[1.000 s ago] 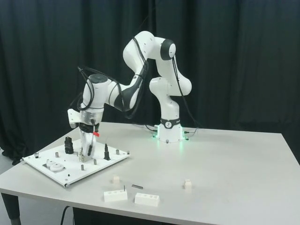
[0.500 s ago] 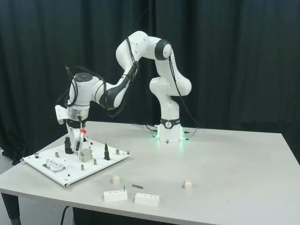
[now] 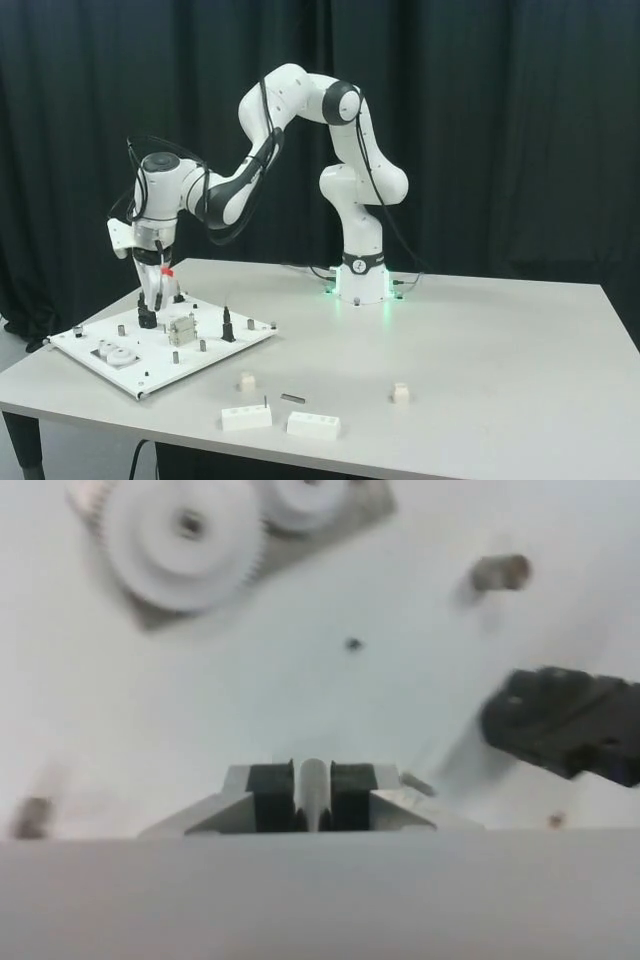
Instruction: Insert round peg 2.
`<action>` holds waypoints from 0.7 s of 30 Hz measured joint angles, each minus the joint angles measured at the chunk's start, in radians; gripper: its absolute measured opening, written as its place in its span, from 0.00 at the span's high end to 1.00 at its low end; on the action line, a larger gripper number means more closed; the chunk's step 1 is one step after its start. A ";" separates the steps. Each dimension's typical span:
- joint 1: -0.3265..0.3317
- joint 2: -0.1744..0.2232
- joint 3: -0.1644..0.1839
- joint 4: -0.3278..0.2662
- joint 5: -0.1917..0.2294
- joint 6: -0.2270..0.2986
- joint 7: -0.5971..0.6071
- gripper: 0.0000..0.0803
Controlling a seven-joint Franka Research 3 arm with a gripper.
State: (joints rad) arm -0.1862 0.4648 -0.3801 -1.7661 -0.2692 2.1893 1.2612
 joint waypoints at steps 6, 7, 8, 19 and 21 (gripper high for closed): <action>-0.002 -0.047 -0.040 -0.072 0.005 0.002 -0.064 0.91; -0.002 -0.055 -0.047 -0.084 0.007 0.004 -0.075 0.91; -0.002 -0.064 -0.053 -0.097 0.010 0.007 -0.086 0.91; -0.002 -0.137 -0.112 -0.241 0.077 0.098 -0.217 0.91; -0.002 -0.149 -0.121 -0.269 0.086 0.114 -0.234 0.91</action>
